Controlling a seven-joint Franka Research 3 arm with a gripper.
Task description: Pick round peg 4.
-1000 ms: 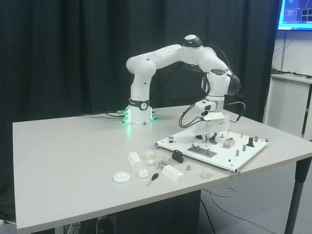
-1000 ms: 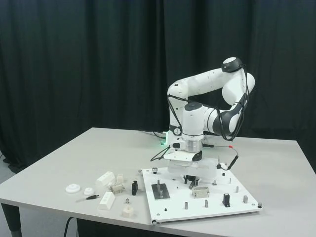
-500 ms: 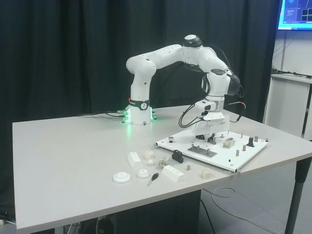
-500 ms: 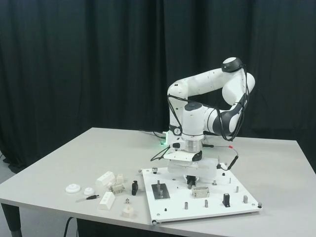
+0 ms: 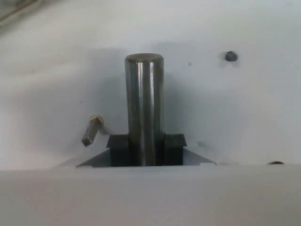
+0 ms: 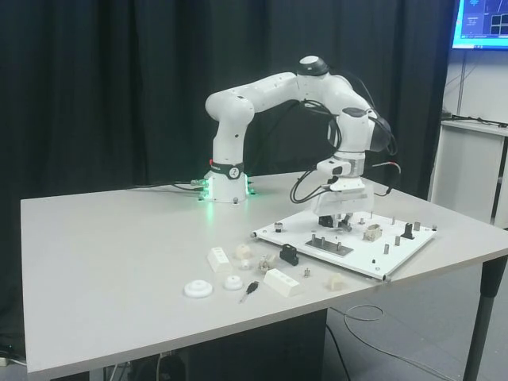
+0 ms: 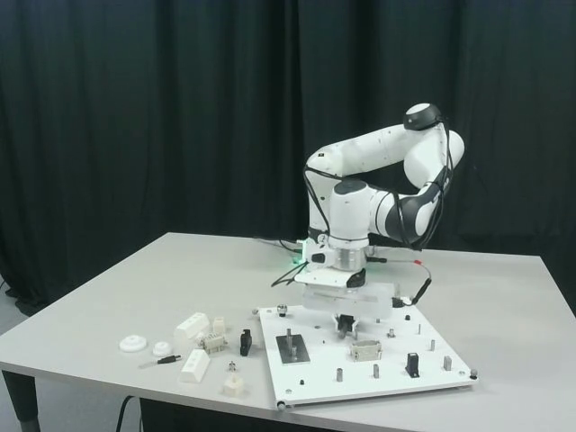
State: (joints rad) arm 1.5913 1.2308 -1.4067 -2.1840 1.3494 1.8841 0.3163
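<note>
Round peg clamped in gripper, above the white board.
We see the black fingers pressed on both sides of the upright grey peg; gripper hangs over the board's middle, loose white parts lying on the grey table beside it.

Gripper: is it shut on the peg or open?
Shut on the peg. In the wrist view both black fingertips press against its lower sides, no gap showing; the gripper holds it over the white board.
</note>
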